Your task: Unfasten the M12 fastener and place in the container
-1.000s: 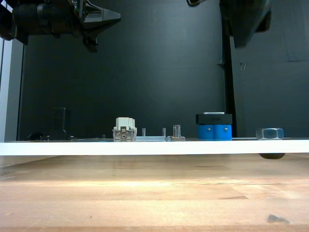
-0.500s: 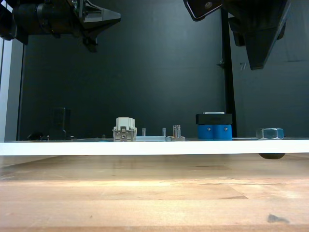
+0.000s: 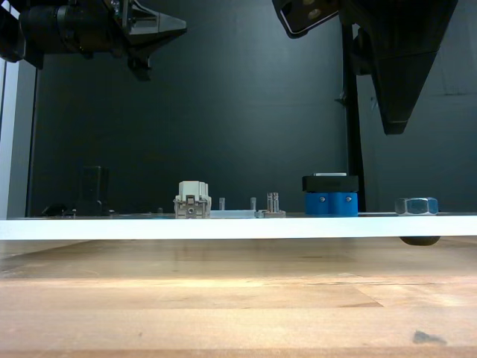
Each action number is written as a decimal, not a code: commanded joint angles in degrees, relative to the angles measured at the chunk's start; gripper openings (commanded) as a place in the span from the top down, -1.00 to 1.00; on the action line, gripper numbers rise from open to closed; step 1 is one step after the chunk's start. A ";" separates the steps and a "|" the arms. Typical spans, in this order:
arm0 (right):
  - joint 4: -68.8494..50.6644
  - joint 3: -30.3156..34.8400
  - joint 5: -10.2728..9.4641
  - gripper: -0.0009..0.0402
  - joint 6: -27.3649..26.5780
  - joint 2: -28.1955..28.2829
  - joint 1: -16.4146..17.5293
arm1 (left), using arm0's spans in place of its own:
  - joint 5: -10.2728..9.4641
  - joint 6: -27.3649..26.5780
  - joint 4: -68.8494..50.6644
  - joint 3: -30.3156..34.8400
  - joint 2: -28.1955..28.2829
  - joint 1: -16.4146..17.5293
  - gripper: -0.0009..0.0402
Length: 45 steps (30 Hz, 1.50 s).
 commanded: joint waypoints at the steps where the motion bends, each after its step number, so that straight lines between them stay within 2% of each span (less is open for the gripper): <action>1: 0.09 -0.11 -0.07 -0.07 0.68 0.61 0.04 | 0.02 0.02 0.04 0.00 0.02 0.02 0.96; 9: 0.66 -0.63 -1.05 -0.19 1.57 2.21 0.04 | 0.00 0.02 0.02 0.00 0.02 0.02 0.96; 28: 6.23 -6.23 -1.01 -0.19 1.55 1.33 -0.11 | 0.00 0.02 0.02 0.00 0.02 0.00 0.96; 33: 8.22 -7.91 -1.64 -0.19 1.53 1.44 -0.20 | 0.02 0.02 0.02 0.00 0.02 0.02 0.96; 45: 9.20 -9.20 -1.81 -0.19 1.73 1.44 -0.46 | 0.02 0.02 0.02 0.00 0.02 0.02 0.96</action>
